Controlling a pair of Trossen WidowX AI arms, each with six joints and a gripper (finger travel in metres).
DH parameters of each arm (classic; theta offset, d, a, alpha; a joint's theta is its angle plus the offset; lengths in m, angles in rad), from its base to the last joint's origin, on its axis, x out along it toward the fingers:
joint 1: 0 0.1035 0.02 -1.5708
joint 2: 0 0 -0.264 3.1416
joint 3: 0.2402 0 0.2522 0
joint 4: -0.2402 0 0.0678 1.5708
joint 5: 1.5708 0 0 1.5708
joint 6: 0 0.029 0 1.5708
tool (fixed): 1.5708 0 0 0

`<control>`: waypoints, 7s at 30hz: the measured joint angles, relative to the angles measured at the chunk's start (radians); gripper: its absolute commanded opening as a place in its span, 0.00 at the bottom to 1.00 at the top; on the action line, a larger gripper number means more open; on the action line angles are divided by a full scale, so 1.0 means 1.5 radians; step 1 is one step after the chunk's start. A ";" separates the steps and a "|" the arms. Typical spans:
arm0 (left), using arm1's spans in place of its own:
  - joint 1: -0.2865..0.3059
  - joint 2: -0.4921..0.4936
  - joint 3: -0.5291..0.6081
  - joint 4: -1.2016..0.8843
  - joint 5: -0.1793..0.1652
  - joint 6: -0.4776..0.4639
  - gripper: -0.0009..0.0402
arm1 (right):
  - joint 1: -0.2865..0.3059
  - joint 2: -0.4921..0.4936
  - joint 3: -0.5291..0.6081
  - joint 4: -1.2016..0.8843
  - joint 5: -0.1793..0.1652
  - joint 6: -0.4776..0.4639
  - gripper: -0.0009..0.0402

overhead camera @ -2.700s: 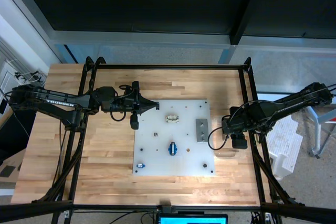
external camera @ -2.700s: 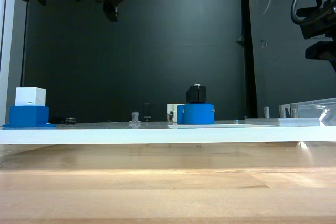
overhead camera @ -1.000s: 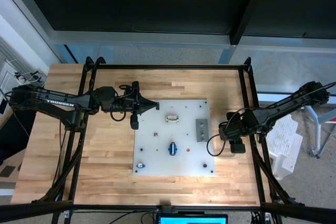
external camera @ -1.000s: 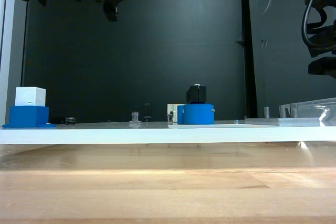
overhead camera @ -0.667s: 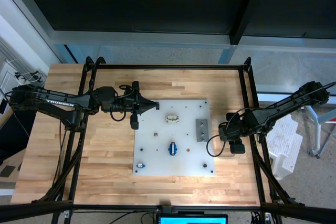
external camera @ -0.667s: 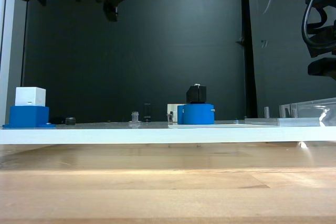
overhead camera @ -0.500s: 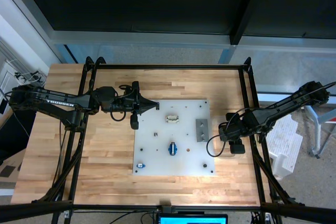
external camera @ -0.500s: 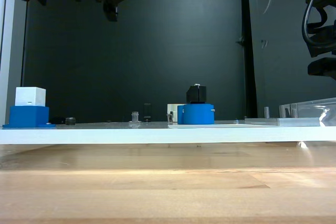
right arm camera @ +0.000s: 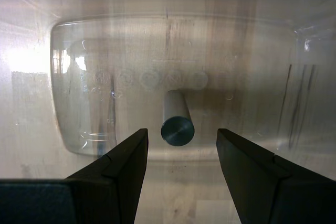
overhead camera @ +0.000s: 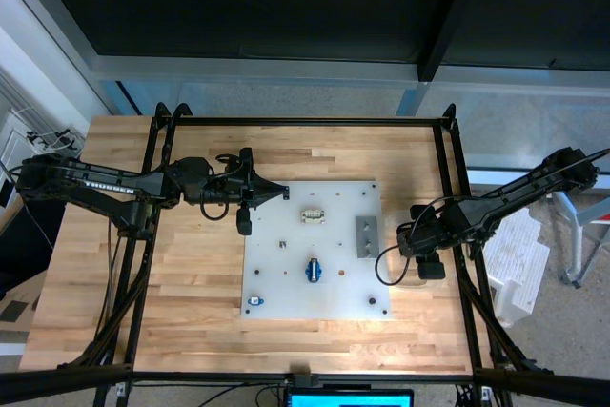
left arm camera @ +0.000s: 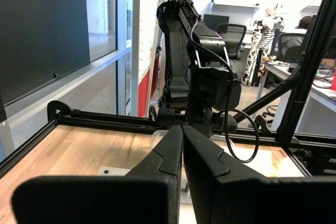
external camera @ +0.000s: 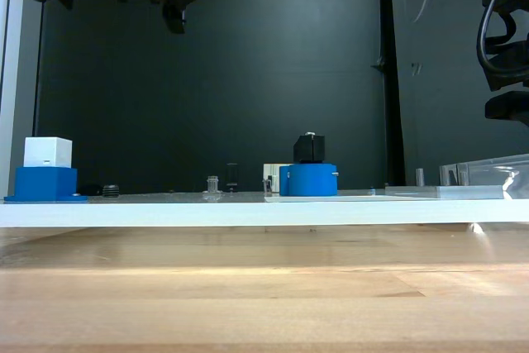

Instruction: Pick the 16mm cylinder and install on the taskboard

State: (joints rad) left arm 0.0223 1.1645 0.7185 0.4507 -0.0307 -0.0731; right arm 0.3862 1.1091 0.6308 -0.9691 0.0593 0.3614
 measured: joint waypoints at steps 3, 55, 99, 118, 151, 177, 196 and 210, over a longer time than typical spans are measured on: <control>0.000 0.000 0.000 0.000 0.000 0.000 0.02 | 0.000 0.000 -0.001 -0.004 0.001 0.000 0.46; 0.000 0.000 0.000 0.000 0.000 0.000 0.02 | 0.001 0.000 -0.001 -0.016 -0.005 -0.002 0.02; 0.000 0.000 0.000 0.000 0.000 0.000 0.02 | 0.001 -0.004 0.105 -0.104 -0.005 0.000 0.02; 0.000 0.000 0.000 0.000 0.000 0.000 0.02 | 0.002 -0.004 0.105 -0.101 -0.005 0.000 0.02; 0.000 0.000 0.000 0.000 0.000 0.000 0.02 | 0.006 -0.004 0.063 -0.032 0.014 0.025 0.51; 0.000 0.000 0.000 0.000 0.000 0.000 0.02 | 0.024 -0.004 -0.033 0.069 0.018 0.101 0.49; 0.000 0.000 0.000 0.000 0.000 0.000 0.02 | 0.027 -0.004 -0.045 0.079 0.018 0.104 0.06; 0.000 0.000 0.000 0.000 0.000 0.000 0.02 | 0.026 -0.004 0.022 0.006 0.012 0.102 0.03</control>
State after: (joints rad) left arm 0.0223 1.1645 0.7189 0.4511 -0.0307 -0.0734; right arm 0.4259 1.1038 0.6640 -0.9604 0.0776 0.5148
